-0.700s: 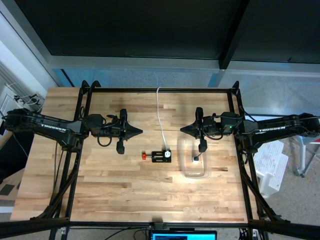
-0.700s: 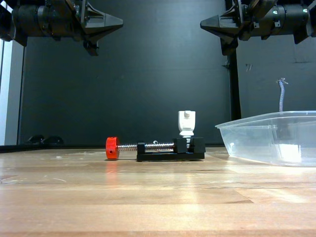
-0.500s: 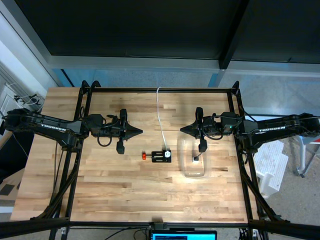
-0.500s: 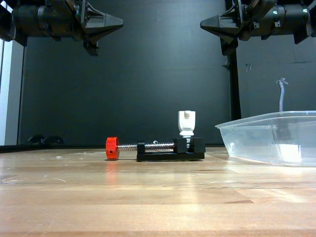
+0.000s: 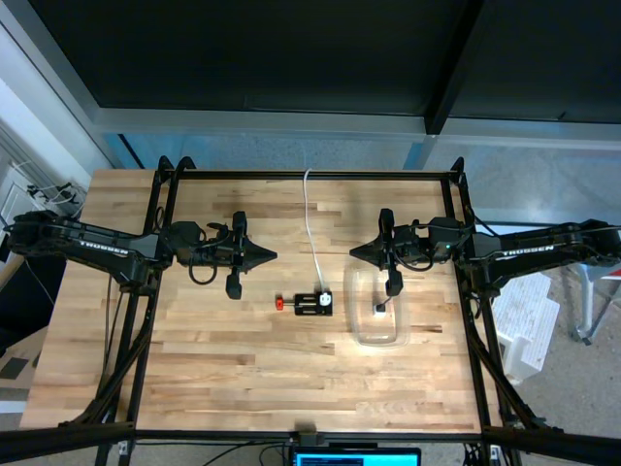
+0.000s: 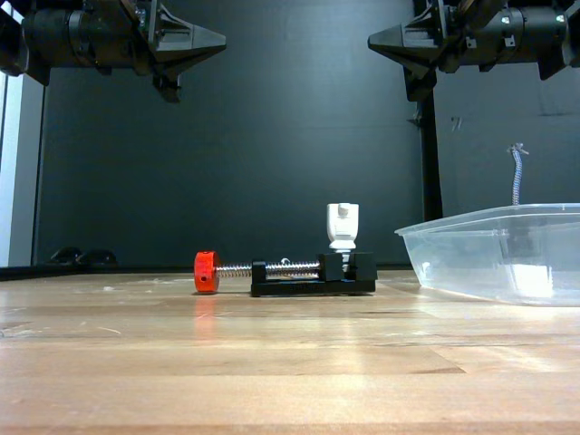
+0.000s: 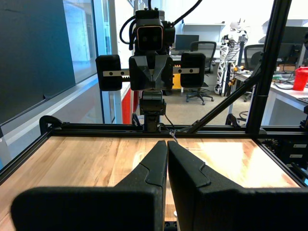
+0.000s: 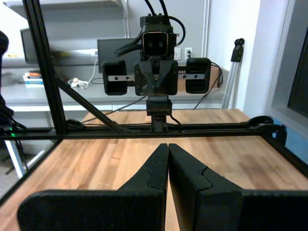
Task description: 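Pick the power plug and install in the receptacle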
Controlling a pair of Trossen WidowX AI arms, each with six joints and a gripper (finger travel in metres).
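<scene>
I count two grippers, left gripper (image 5: 275, 256) and right gripper (image 5: 351, 251), both above the tabletop's (image 5: 194, 369) middle, one receptacle (image 5: 315, 303), one power plug (image 5: 380, 310) and one clear tray (image 5: 378, 343).

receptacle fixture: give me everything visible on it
The receptacle is a low black block lying flat on the wooden table, midway between the arms, apart from the clear tray to its right. A white socket piece stands upright near its right end; a silvery rod runs left to a red knob. A white cord trails from it toward the far edge. The left gripper and right gripper, both shut, hover high above on either side, touching nothing.
</scene>
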